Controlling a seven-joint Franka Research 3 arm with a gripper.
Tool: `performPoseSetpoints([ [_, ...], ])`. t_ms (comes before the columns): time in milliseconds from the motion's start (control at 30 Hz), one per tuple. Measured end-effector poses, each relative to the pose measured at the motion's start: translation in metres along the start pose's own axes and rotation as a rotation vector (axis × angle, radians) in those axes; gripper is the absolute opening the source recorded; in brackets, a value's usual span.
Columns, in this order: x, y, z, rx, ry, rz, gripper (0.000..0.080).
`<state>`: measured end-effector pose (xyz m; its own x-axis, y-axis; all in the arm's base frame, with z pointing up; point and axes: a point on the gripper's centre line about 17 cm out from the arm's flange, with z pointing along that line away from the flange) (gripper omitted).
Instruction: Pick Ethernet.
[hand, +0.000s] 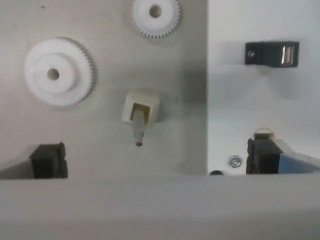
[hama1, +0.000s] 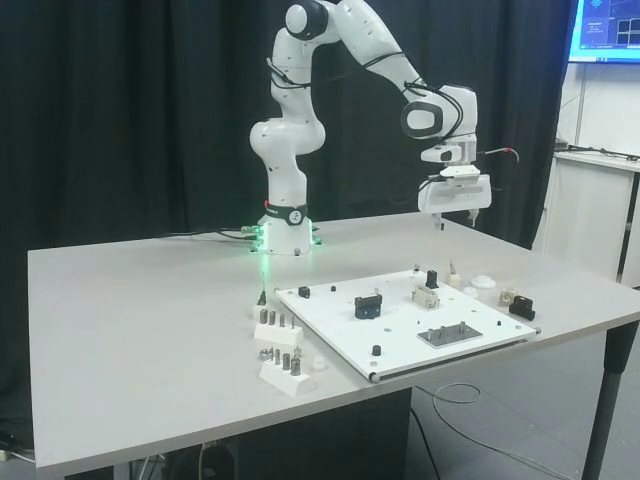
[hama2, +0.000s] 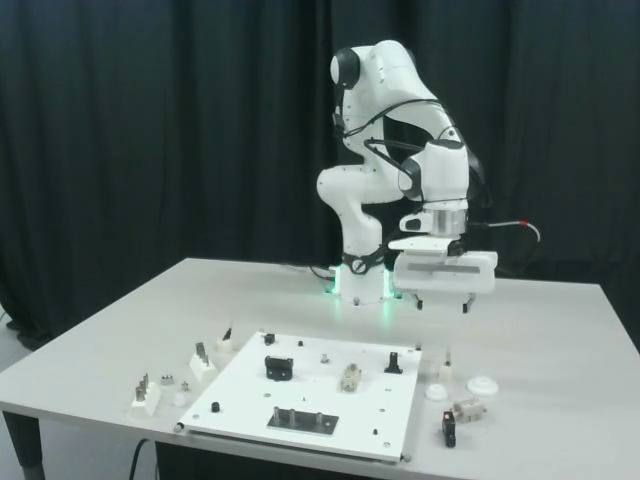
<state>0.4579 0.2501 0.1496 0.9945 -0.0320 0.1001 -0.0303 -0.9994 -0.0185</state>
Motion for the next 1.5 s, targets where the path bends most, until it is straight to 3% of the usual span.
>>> performPoseSetpoints([
  [300,-0.007,-0.006,0.012,0.011,0.006,0.01,0.08],
  [1000,-0.015,-0.023,0.058,0.035,-0.019,0.008,0.08],
  [1500,-0.021,-0.027,0.08,0.042,-0.035,0.011,0.08],
])
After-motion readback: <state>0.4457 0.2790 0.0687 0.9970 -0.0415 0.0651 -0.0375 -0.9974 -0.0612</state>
